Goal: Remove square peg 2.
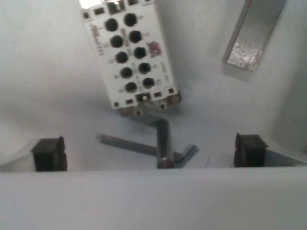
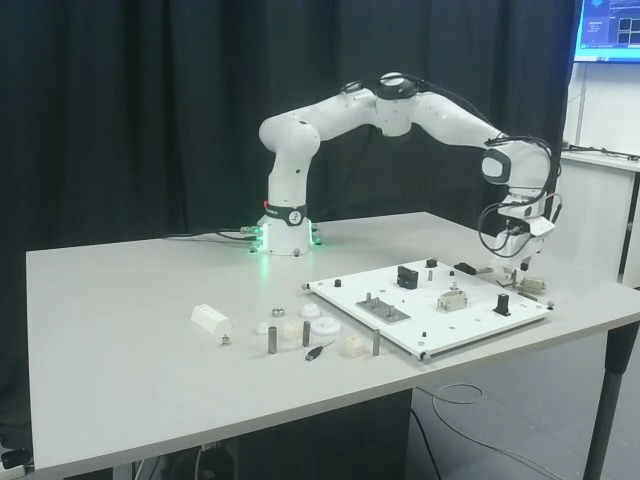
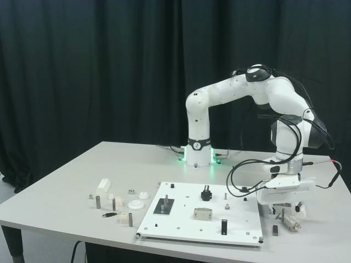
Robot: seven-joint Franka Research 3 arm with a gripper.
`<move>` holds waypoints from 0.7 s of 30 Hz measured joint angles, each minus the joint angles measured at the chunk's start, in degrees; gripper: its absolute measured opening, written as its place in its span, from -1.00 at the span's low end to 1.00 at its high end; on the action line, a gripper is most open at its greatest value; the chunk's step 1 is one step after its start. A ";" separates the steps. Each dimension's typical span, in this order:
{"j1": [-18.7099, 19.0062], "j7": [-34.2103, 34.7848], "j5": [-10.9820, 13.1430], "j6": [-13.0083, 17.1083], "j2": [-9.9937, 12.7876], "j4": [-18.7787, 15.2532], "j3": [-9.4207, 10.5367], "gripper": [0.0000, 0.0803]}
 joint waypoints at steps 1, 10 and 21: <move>0.00 0.02 -0.02 -0.09 -0.24 0.01 -0.02 0.84; 0.05 0.52 -0.15 -2.39 -1.44 0.30 -1.28 0.98; 0.09 0.52 -0.22 -4.57 -1.44 0.78 -2.68 0.99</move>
